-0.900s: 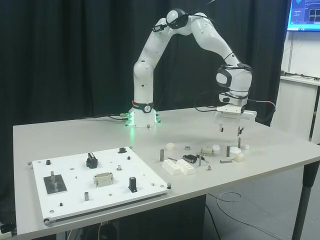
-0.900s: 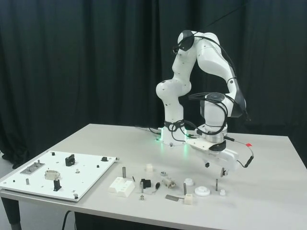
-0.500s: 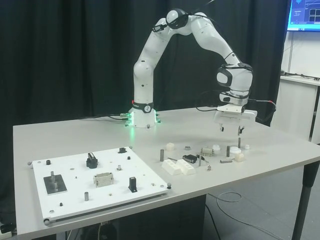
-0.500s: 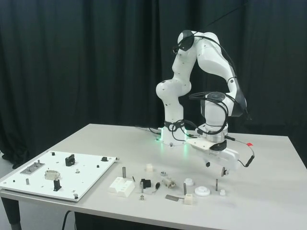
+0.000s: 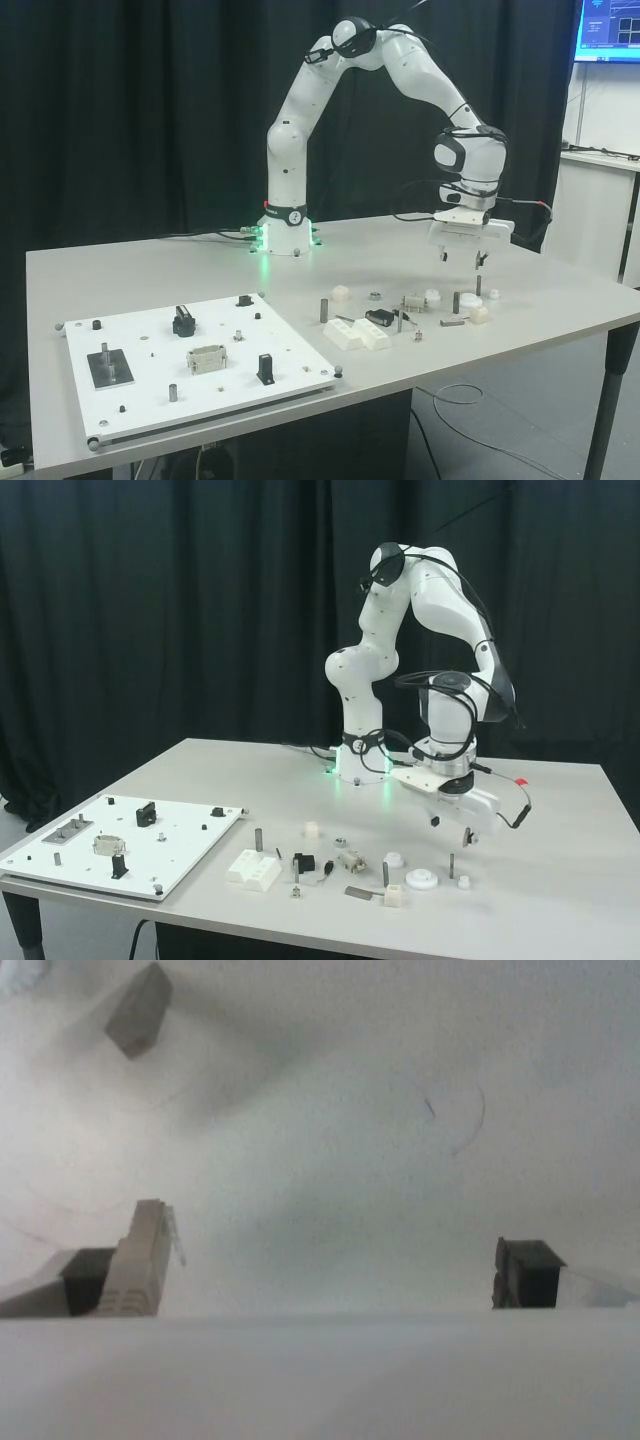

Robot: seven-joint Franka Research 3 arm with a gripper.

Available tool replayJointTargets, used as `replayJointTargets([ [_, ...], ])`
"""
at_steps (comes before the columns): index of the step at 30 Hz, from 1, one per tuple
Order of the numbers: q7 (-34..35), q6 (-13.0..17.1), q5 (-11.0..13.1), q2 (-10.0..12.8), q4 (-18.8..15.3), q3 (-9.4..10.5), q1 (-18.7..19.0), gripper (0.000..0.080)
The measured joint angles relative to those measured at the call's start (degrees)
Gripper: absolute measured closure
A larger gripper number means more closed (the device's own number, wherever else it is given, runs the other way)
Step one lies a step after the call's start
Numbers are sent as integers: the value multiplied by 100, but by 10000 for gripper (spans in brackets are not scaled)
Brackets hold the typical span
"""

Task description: Place Ethernet.

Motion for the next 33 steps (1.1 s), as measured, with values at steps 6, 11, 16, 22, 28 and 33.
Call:
replayJointTargets([
  [6, 14, -92, 19, 0, -7, 71, 0, 3],
  [11, 21, -95, 43, 4, -51, 164, 0, 3],
  [16, 62, -49, 63, 27, -102, 264, -2, 3],
  [22, 125, 9, 64, 72, -128, 361, -4, 3],
  [28, 167, 90, 64, 128, -130, 420, -4, 3],
  [33, 193, 156, 64, 148, -130, 430, -5, 3],
])
